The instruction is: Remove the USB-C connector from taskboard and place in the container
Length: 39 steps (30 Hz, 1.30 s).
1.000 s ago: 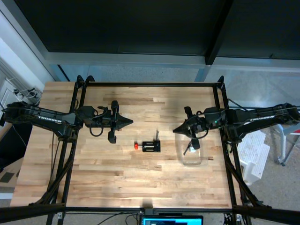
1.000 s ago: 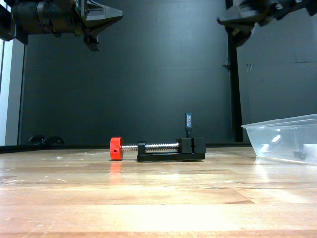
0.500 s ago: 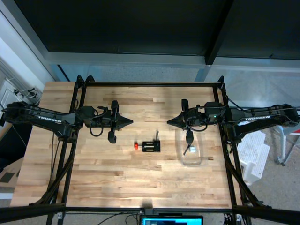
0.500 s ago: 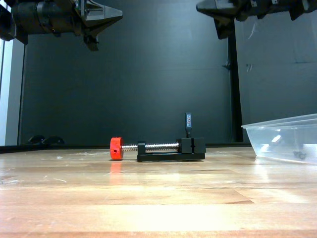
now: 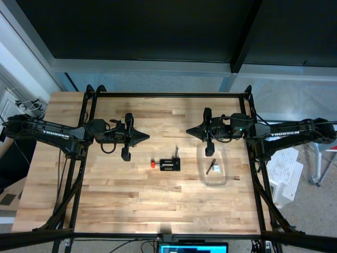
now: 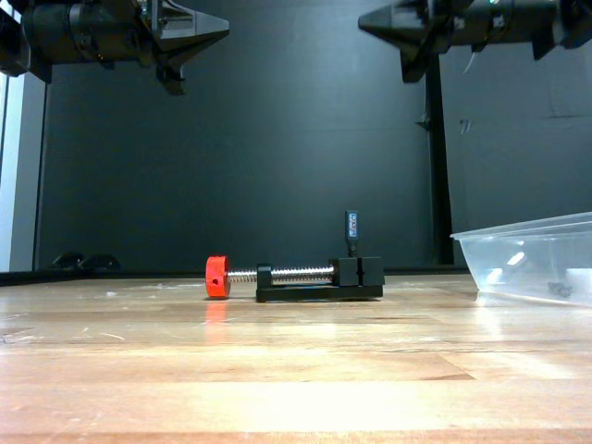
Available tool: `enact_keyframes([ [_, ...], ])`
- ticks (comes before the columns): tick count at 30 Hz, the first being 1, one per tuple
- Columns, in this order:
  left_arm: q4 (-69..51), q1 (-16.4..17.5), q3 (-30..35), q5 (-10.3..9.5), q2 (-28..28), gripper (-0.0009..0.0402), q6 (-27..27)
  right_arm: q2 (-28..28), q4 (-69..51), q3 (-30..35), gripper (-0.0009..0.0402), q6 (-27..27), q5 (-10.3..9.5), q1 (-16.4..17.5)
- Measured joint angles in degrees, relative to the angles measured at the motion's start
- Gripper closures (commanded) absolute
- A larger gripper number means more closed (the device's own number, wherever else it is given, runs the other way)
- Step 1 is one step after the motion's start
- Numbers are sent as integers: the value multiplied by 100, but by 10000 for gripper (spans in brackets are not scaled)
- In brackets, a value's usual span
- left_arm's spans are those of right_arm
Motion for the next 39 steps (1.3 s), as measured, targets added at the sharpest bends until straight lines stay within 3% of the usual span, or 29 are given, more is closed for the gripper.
enact_keyframes([
  [7,0,0,-2,2,0,393,-2,81,225,-146,393,37,-162,-28],
  [39,0,0,0,2,0,393,0,81,208,-149,393,116,-107,101],
])
